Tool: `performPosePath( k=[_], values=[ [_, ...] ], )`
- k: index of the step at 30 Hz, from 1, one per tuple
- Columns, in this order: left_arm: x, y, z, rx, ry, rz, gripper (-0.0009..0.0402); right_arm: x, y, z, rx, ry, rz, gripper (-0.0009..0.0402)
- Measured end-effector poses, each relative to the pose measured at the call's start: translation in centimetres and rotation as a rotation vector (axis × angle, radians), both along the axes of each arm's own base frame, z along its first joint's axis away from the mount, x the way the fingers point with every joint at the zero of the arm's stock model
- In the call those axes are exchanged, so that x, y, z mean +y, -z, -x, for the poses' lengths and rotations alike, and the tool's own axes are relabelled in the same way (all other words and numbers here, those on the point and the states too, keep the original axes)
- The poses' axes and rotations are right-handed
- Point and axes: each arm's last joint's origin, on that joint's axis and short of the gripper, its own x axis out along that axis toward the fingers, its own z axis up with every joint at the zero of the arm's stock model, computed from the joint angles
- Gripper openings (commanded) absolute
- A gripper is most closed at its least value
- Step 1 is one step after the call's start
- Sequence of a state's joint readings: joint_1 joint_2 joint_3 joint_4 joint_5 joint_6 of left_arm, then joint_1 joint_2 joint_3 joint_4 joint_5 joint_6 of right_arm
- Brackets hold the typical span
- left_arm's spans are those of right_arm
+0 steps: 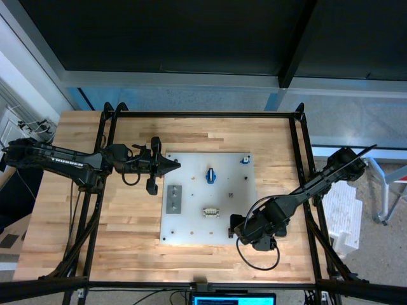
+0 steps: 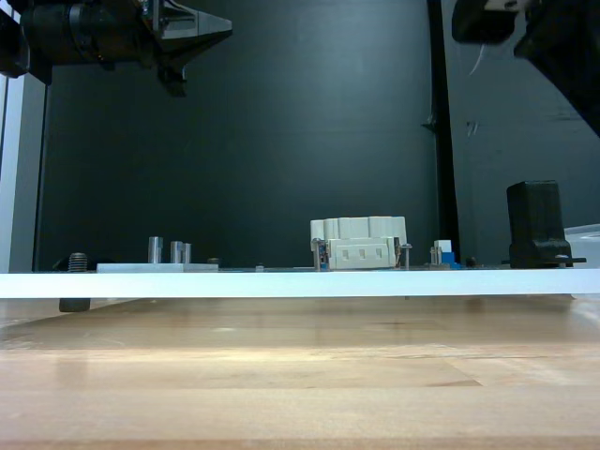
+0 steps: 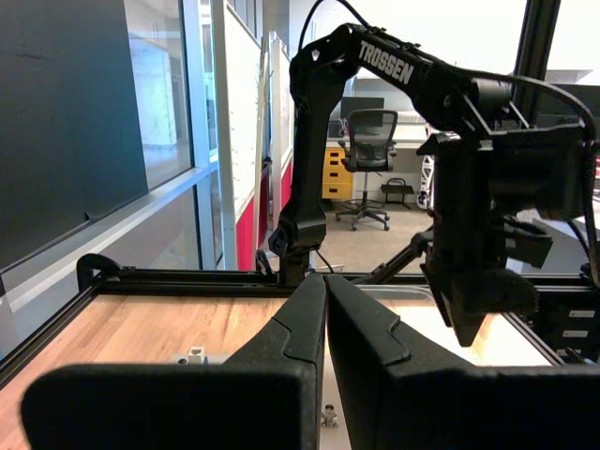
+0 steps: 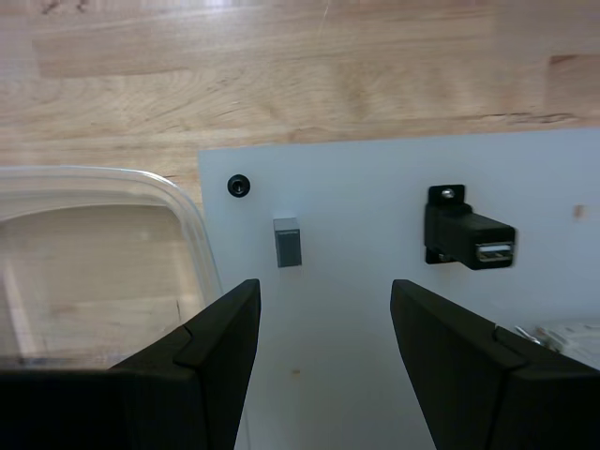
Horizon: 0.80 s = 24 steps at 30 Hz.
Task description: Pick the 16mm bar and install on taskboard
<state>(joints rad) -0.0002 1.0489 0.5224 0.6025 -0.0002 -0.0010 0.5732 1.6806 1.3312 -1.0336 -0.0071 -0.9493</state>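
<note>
Since the right arm looks like the one doing the work here, I'll start there. The right gripper hangs low over a corner of the taskboard, jaws spread wide with nothing between them. Just ahead of the jaws, roughly on the line of the gap but nearer one finger, sits a small grey piece I'm taking for the 16mm bar. It's on the white plate, apart from both fingers, and I can't tell if it's standing on end or lying flat. My read is the jaws are spread like that so they can drop around it, though I'd nudge sideways first to centre it. To one side of the jaws there's a black socket connector, so not loads of room. To the other side a clear tray sits right up against the board's edge.

The left gripper is up high over the opposite edge of the board, well apart from the right jaws, its own jaws pressed together. Looks parked to me, out of the way. The grey block is below and beside it.

Worktop is pale butcher-block wood inside a black frame. Room-wise, there are glass partitions and an office chair past the rig.
</note>
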Motion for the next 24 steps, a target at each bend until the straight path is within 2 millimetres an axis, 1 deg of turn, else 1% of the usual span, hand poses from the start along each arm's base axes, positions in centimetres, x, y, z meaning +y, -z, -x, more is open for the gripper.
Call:
performPosePath(
  k=[9,12,24],
  values=[
    [0.0,0.0,0.0,0.0,0.0,0.0,0.0,-0.2,-2.7,0.3,-0.015,0.004,0.007,0.0193],
    [0.0,0.0,0.0,-0.001,0.0,0.0,0.0,-0.3,-3.2,0.3,-0.017,0.004,0.006,0.0192],
    [0.0,0.0,0.0,-0.001,0.0,0.0,0.0,-0.4,-3.4,0.5,-0.014,0.01,0.007,0.0192]
  ],
)
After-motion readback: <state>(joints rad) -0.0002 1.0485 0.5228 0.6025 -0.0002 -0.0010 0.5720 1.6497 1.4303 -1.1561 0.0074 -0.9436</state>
